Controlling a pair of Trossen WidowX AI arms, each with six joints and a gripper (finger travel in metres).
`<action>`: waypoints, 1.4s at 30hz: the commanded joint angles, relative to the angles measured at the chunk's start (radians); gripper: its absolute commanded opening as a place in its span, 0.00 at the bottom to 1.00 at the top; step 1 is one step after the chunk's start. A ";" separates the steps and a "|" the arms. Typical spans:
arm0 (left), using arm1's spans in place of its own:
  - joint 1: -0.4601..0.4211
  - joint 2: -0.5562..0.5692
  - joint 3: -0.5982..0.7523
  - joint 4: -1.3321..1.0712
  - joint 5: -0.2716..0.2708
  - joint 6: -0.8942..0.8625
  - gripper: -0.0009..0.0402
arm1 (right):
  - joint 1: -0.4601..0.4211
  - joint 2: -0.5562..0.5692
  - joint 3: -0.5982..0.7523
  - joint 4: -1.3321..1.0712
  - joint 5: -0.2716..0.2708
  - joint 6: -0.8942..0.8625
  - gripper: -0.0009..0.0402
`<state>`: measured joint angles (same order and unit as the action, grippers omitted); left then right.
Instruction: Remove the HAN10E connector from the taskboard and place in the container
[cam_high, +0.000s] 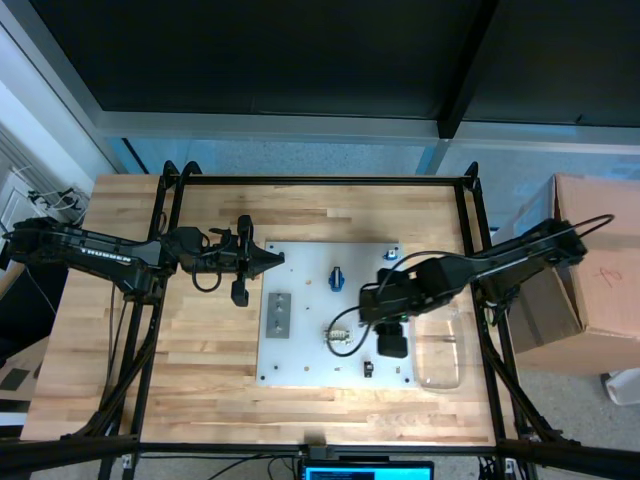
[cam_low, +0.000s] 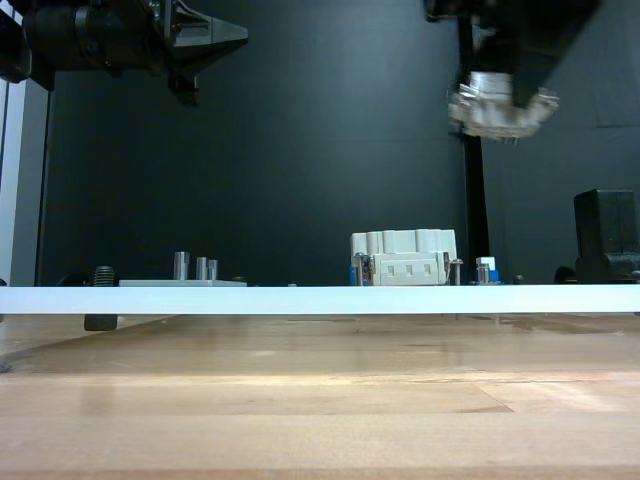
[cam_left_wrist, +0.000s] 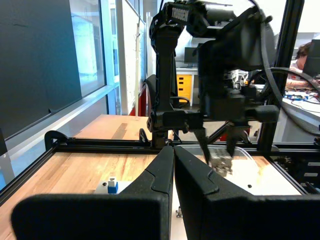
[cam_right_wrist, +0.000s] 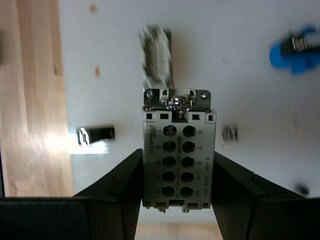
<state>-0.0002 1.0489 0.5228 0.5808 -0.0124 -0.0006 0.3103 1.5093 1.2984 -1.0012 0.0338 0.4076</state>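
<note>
While left jaws sit closed and empty left of centre on the TROSSEN-marked arm (cam_high: 100, 255), right jaws clamp the pin-numbered HAN10E connector (cam_right_wrist: 179, 155) between them, right of centre above the taskboard (cam_high: 300, 350).

Bright, even lighting; the low view's backdrop is dark and the HAN10E connector (cam_low: 500, 105) appears blurred; glare marks the taskboard (cam_right_wrist: 90, 150) in the right wrist view.

The HAN10E connector (cam_right_wrist: 177, 147), a pale grey block with ten numbered sockets in two rows and a metal clip at one end, is clamped in the right gripper (cam_right_wrist: 177, 167). It hangs high above the taskboard (cam_high: 300, 365), perhaps slightly tilted. The clear container (cam_high: 461, 352) lies just beside the board's right edge.
</note>
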 joint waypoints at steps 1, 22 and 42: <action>0.000 0.000 0.000 -0.001 0.000 0.000 0.02 | 0.003 -0.072 -0.085 0.011 0.003 0.025 0.07; 0.000 0.000 0.000 0.000 0.000 0.000 0.02 | 0.065 -0.360 -0.394 0.018 0.014 0.161 0.07; 0.000 0.000 0.000 0.000 0.000 0.000 0.02 | 0.317 -0.439 -0.528 0.019 0.064 0.394 0.07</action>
<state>-0.0002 1.0489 0.5228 0.5804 -0.0124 -0.0006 0.6147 1.0698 0.7769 -0.9829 0.0940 0.7856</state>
